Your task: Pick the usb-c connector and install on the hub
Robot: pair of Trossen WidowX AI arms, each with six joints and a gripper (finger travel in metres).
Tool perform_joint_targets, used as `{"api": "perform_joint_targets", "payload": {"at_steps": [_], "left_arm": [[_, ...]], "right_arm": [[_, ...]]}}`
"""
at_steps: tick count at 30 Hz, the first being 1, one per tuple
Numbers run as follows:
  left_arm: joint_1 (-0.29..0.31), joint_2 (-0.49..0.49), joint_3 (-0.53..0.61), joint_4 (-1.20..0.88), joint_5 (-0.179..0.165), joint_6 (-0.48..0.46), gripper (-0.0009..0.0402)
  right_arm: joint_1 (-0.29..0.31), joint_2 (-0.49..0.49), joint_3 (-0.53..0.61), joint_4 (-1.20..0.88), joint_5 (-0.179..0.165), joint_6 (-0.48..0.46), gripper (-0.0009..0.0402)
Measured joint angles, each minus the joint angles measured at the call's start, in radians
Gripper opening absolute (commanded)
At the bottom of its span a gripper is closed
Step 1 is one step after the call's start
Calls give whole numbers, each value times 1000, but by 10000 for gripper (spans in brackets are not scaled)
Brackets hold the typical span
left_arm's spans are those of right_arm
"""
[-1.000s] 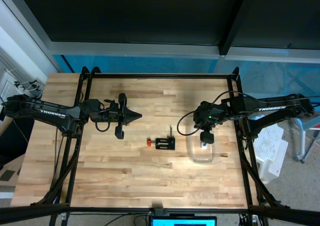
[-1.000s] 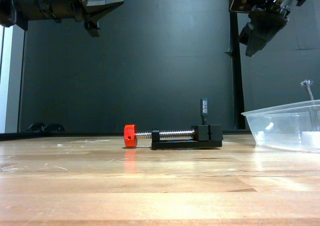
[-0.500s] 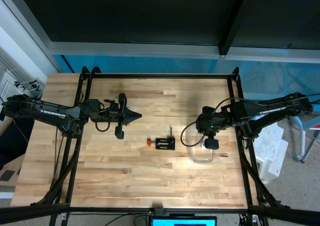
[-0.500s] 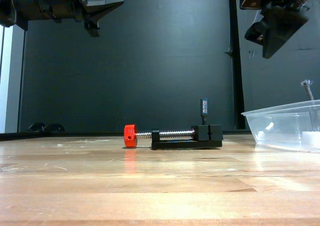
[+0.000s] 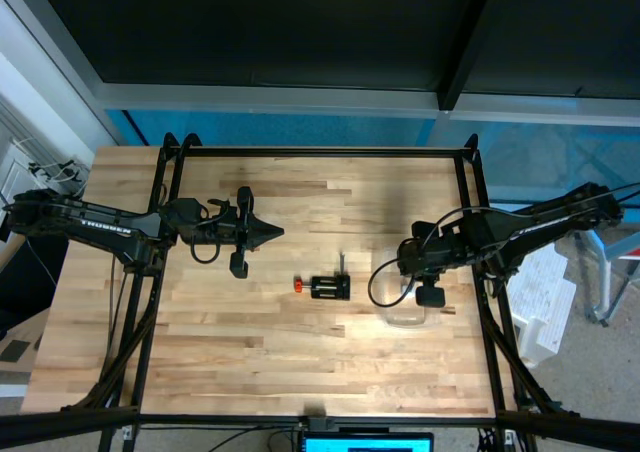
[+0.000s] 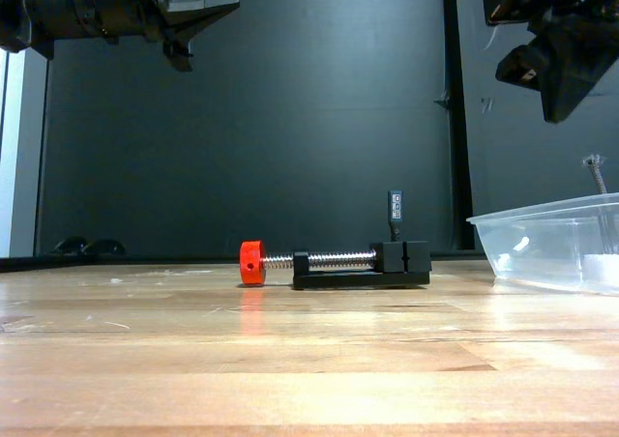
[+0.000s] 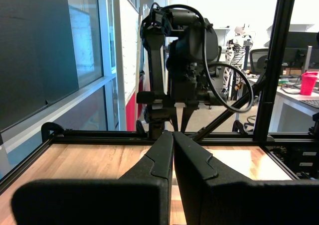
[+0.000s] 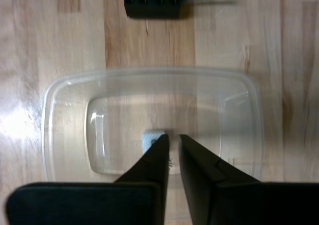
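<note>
We are seeing the right gripper (image 8: 172,138) hanging over the clear plastic tray (image 8: 50,135), pointing down, with its two fingers standing only narrowly apart and holding nothing. The usb-c connector (image 8: 152,139), a small whitish-grey piece, is lying on the tray floor just beside one fingertip; we cannot tell if they are touching. The left gripper (image 7: 173,133) is waiting high above the left part of the table, well apart from everything, and its fingers are pressing together with nothing between them. The hub (image 5: 328,288) is resting flat near the middle of the table, its orange-red knob (image 5: 298,285) pointing to the left, well apart from the tray. All this is sitting on a light wooden table (image 5: 250,362) made of long planks, with a black metal frame (image 5: 320,153) running around it. A dark wall is standing behind, and blue floor is showing past the far edge. We are counting two arms, two grippers, one hub, one tray and one connector. Compared with half a second ago, the right gripper is now sitting more toward the near side over the tray and a little lower, while the left gripper and the hub are keeping their places.
</note>
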Motion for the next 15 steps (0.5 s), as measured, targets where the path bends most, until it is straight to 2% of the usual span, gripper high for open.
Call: {"api": "perform_joint_targets", "payload": {"at_steps": [9,13,15], "left_arm": [[0,0,0,0,0,0,0],[0,0,0,0,0,0,0],[0,0,0,0,0,0,0]], "right_arm": [[51,50,0,-9,1,55,139],[74,68,-1,-8,26,72,167],[82,78,-1,-8,27,69,178]]}}
